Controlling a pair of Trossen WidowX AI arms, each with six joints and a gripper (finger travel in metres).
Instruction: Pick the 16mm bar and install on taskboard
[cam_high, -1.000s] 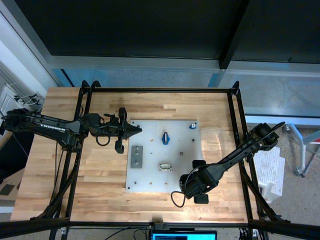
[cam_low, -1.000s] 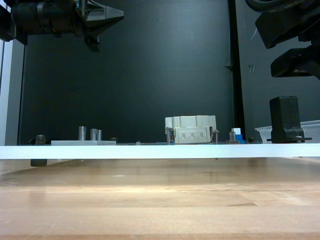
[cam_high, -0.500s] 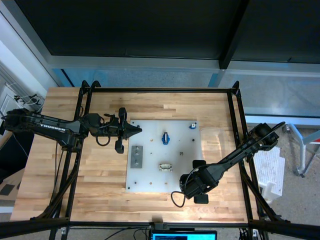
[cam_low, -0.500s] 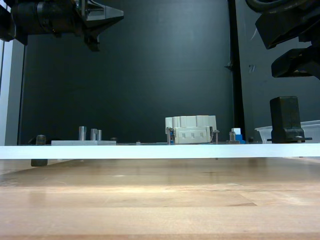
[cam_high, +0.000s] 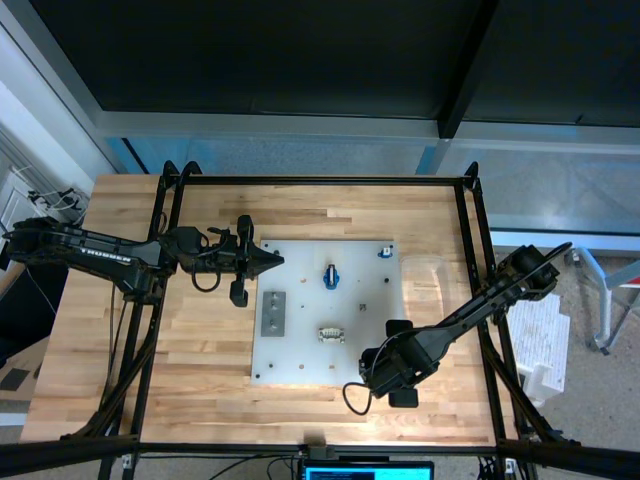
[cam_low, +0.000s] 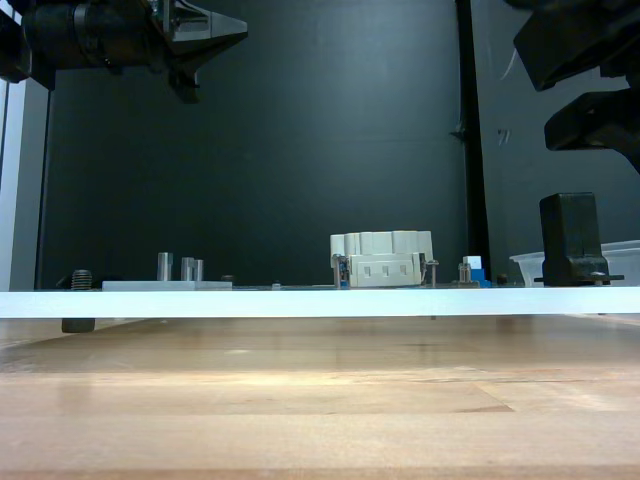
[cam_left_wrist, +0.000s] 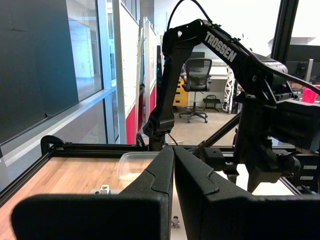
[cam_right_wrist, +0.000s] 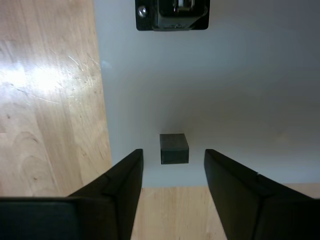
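1. Right hand (cam_right_wrist: 173, 156) hangs released, fingers (cam_right_wrist: 122, 180) straddling the 16mm bar (cam_right_wrist: 174, 146), which lies untouched near the taskboard (cam_right_wrist: 240, 90) corner; I read this as pre-grasp alignment.
2. Left hand (cam_high: 270, 260) is clenched on nothing, aloft over the taskboard's left edge; parked clear, I judge.

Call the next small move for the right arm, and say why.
Probably lower the right gripper straight down. It is open, and the 16mm bar lies centred between its jaws on the taskboard, near the board's edge. The low view shows it well above the board, so closing now would likely miss. The left gripper is shut, parked high near the board's far left corner.
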